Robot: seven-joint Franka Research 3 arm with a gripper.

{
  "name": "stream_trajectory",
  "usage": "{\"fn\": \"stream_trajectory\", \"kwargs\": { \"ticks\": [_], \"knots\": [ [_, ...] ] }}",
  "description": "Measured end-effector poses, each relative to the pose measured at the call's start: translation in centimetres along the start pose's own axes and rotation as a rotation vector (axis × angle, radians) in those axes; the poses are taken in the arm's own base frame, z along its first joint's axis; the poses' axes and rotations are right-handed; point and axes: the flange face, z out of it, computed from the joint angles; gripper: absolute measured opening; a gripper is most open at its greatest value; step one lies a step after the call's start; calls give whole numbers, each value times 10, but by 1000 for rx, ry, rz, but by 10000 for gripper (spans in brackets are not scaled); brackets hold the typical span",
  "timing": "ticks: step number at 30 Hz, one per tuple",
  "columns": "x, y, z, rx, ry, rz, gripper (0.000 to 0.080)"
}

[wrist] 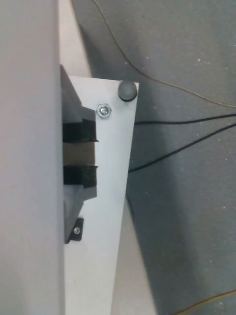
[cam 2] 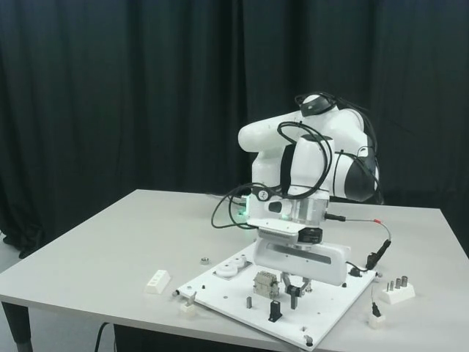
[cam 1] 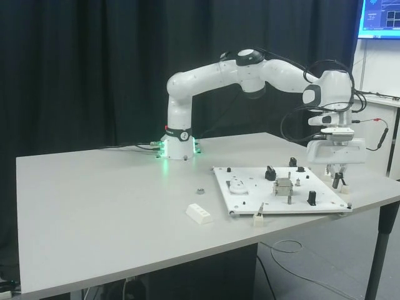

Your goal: Insert square peg 4.

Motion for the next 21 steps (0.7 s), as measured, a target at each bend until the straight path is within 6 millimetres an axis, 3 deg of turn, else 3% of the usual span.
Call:
{"fn": "stream_trajectory", "kwargs": {
  "ticks": [21],
  "knots": [
    [-28,1,16,9,-18,87,95]
  ]
}}
